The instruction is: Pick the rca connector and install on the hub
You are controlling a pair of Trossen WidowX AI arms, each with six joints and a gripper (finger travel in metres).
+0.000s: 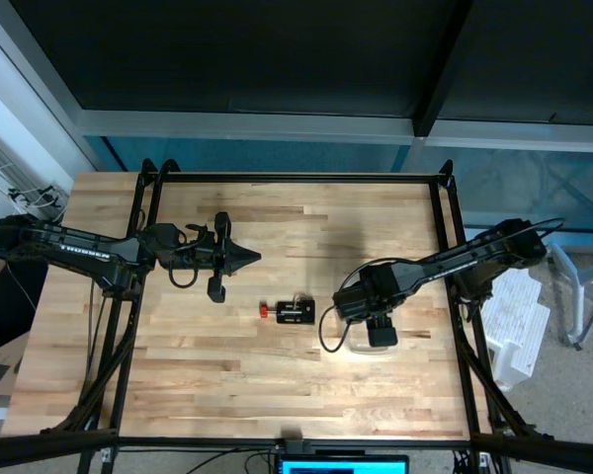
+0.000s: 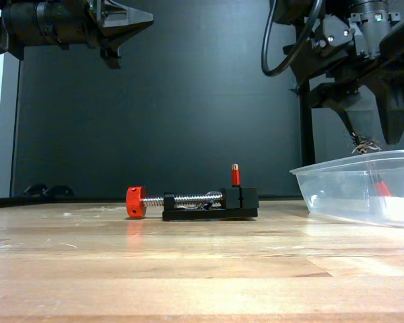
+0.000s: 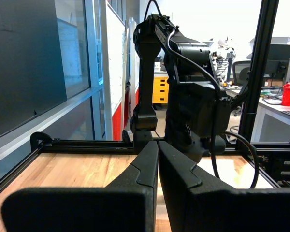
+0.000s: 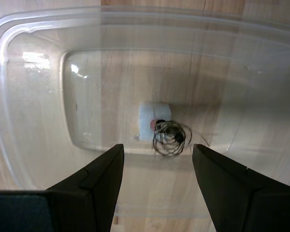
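Note:
The hub (image 1: 295, 313) is a small black block in the middle of the table, with a red knob (image 2: 135, 202) on a silvery screw at its left end and a short red post (image 2: 235, 175) on top. The rca connector (image 4: 154, 124) shows as a red tip in a white block with a dark coil of wire (image 4: 172, 137), lying inside the clear tray (image 2: 337, 192). My right gripper (image 4: 157, 146) hangs open just above the tray, its fingers on either side of the coil and touching nothing. My left gripper (image 1: 249, 258) is shut and held high at the left, away from the hub.
The clear plastic tray (image 1: 356, 346) sits right of the hub (image 2: 212, 202), under the right gripper (image 1: 374, 334). A black frame (image 1: 296, 179) borders the wooden table. The right arm's cable loops down beside the tray.

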